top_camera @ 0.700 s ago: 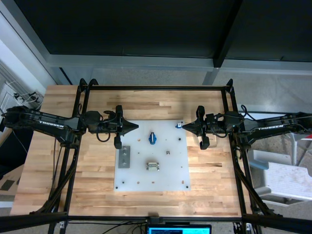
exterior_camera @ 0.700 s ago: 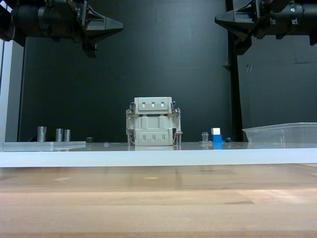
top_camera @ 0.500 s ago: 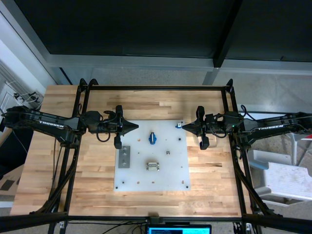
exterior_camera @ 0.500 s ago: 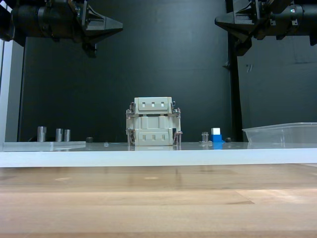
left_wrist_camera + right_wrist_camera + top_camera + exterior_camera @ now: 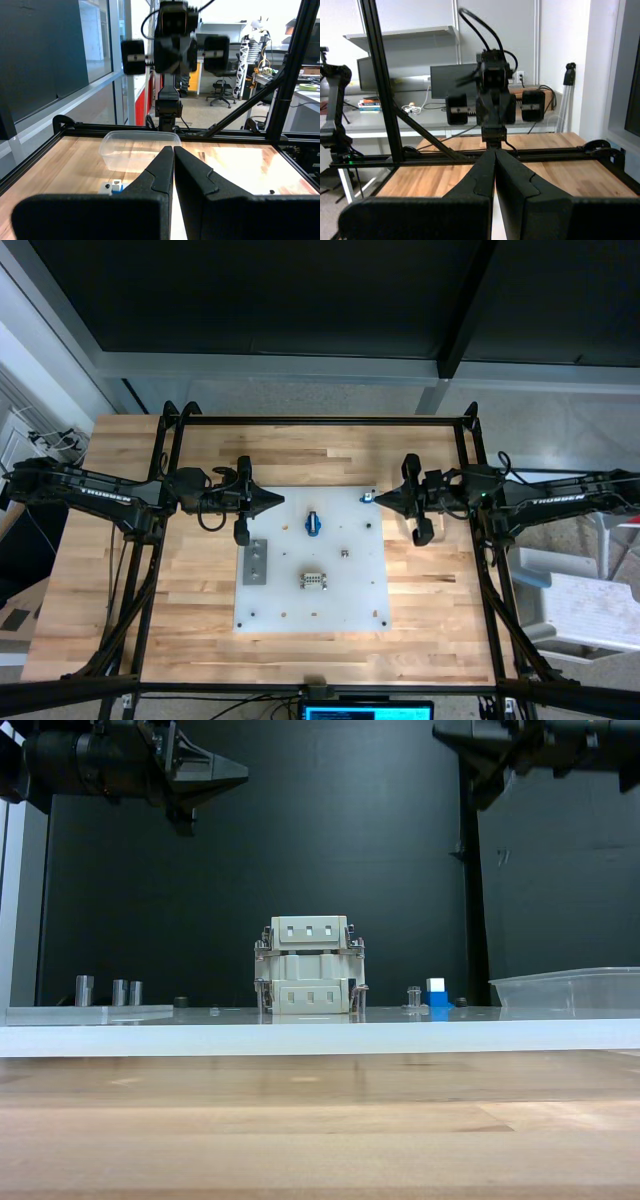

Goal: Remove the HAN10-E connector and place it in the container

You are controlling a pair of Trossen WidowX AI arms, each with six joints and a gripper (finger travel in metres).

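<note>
HAN10-E connector [image 5: 314, 582] below, between left tool [image 5: 283, 500], right tool [image 5: 375, 499]

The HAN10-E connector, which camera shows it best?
The low view: the HAN10-E connector stands big and side-on. The high view shows it tiny. Neither wrist view shows it. The left gripper and right gripper hover shut over far corners of the white board.

One counter [image 5: 190, 620] bears one white board [image 5: 345, 605], one HAN10-E connector [image 5: 314, 582], one container [image 5: 565, 990], one grey plate [image 5: 258, 562], one blue piece [image 5: 313, 523] and one blue-white cube [image 5: 366, 498], beneath two hands: left hand [image 5: 281, 501], right hand [image 5: 377, 500].
</note>
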